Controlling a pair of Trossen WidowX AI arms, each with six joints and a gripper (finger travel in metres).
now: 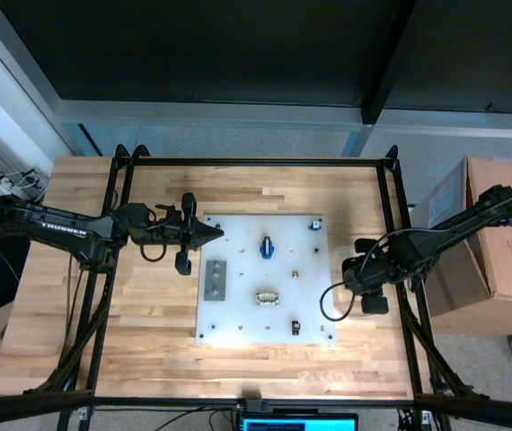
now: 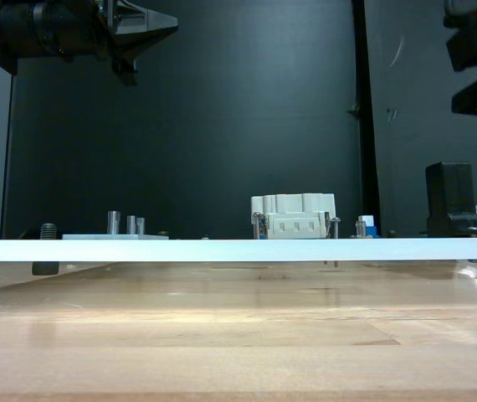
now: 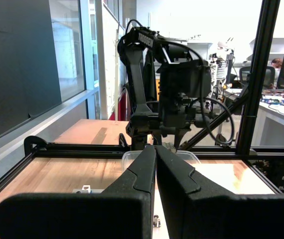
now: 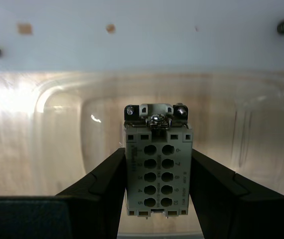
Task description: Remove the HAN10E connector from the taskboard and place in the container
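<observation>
The right gripper (image 4: pixel 157 162) pinches the HAN10E connector (image 4: pixel 157 172) btwn its two fingers (image 4: pixel 102 179), one on each long side. The face w/ two rows of numbered holes is turned to the wrist cam and the metal screw tab is at the far end. The connector is off the taskboard (image 1: pixel 238 328) and hangs over the clear container (image 4: pixel 261 129). Can't tell whether it touches the container floor. The board's white edge shows just beyond the container's rim. From the high view the right gripper (image 1: pixel 359 274) sits over the desk (image 1: pixel 148 314) just off the board's right edge, about mid-way along it, w/ the arm reaching in from the desk's right edge. A beige socket (image 1: pixel 268 297) sits on the board near the middle of its near half. In the low view it stands upright (image 2: pixel 293 219) on the white plate. Also on the board are a grey block (image 1: pixel 215 279) by the left edge and a blue part (image 1: pixel 267 246) toward the far edge. The left gripper (image 1: pixel 209 232) is above the board's far-left corner, fingers (image 3: pixel 142 172) pressed together w/ nothing btwn them, pointing across the desk at the right arm (image 3: pixel 182 94). In the low view it hangs well above the board (image 2: pixel 151 25).
</observation>
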